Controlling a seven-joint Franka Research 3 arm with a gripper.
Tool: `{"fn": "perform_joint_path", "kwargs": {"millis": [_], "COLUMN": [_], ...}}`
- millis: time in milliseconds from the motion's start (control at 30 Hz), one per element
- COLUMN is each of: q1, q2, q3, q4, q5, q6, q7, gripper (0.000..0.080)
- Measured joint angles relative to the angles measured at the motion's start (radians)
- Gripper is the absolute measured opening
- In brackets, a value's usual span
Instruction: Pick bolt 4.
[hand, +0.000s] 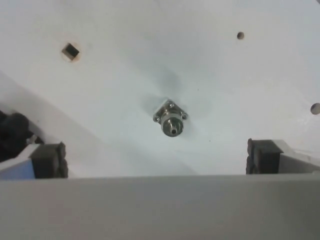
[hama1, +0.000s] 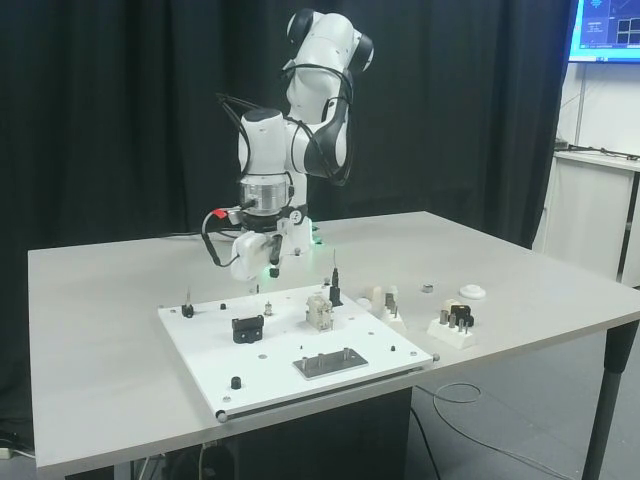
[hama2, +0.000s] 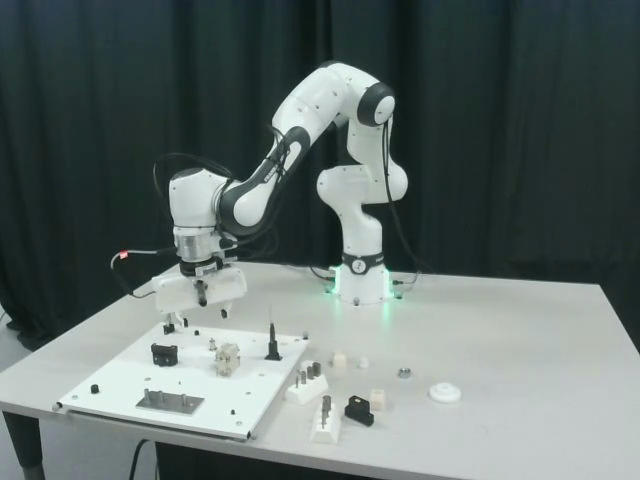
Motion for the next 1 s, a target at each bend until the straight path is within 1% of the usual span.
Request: {"fn": "perform_joint_path", "kwargs": {"millis": [367,567,1000], "q1": [0.002,0.005,0.039], "q2": [0.000,0.000,0.000], "q3": [-0.001,-0.003,-0.027], "q4": [0.006,0.010,0.027], "q5": [0.004,0.021,0.023], "q6": [-0.003,-0.003,-0.020], "q7": [0.036,0.036,0.034], "gripper": [0.0800,0.0800,0.0800]}}
